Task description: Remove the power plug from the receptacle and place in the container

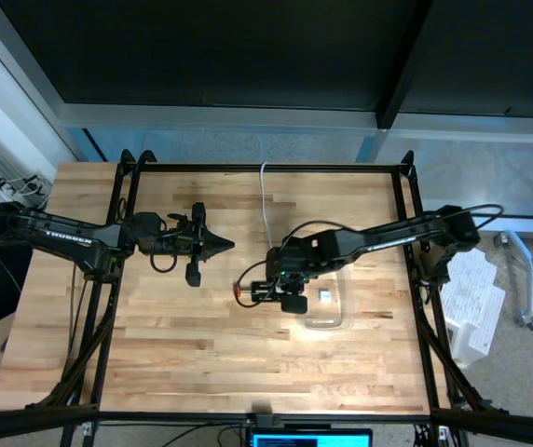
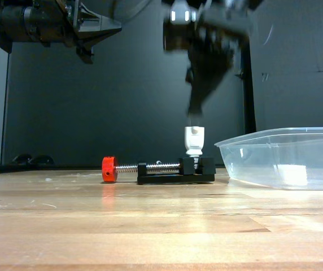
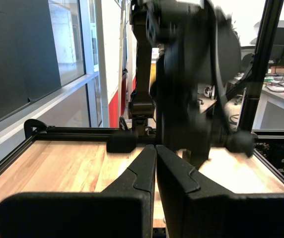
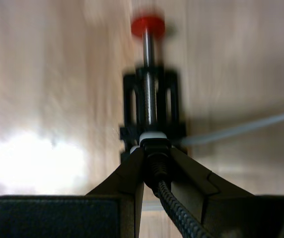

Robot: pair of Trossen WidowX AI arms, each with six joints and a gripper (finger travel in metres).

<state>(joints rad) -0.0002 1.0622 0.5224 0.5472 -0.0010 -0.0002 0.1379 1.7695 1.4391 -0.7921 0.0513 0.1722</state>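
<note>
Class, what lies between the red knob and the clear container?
Low view: the vise body holding the white receptacle, right claw above gripping the power plug. Left claw, shut, hovers far left.

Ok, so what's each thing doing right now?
left gripper: shut, empty, parked in the air.
right gripper: shut on the power plug, above the vise.
power plug: pinched, at the top of the receptacle, not in the container.
receptacle: upright, clamped in the vise.
container: open, holds a small white cube, no plug.
</note>
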